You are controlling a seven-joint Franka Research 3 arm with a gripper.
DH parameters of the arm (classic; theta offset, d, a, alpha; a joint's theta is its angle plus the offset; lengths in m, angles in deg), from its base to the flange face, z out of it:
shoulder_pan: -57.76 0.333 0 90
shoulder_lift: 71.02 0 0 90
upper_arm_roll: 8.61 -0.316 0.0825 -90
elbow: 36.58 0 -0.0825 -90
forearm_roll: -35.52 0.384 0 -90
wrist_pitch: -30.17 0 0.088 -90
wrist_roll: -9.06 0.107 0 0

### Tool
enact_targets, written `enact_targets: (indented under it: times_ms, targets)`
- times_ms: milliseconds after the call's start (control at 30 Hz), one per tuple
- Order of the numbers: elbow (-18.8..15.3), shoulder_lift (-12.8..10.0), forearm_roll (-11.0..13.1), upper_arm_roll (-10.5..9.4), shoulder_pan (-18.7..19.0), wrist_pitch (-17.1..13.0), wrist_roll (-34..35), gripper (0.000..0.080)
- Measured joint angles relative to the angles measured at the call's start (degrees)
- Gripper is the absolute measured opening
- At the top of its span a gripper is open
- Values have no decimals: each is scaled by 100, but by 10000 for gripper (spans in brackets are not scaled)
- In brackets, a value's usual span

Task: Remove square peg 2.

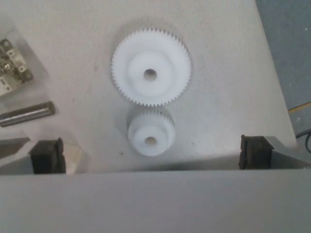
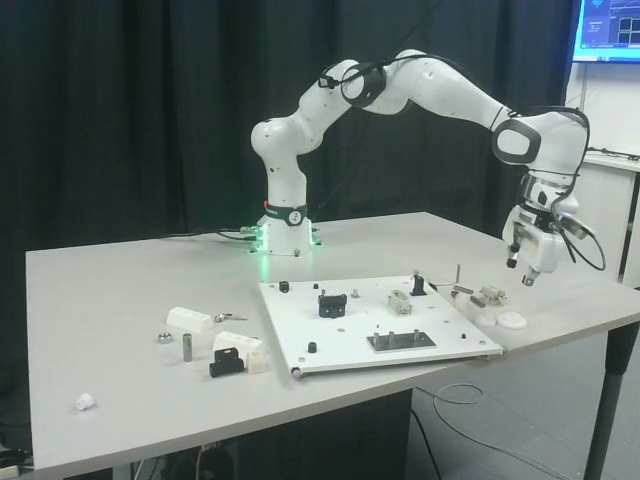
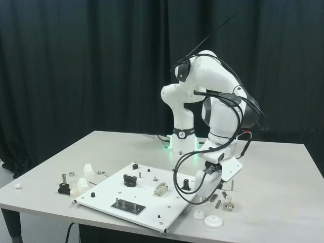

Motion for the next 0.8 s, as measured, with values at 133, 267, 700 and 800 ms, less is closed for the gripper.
enact_targets:
  times_ms: [133, 267, 700, 800]
  targets:
    - [0, 0, 0, 0, 8, 8, 3, 800]
    - [0, 0, 0, 0, 11, 15, 6, 800]
    - [1, 3, 0, 8, 13, 23, 48, 800]
    - [2, 10, -1, 16, 13, 23, 160, 800]
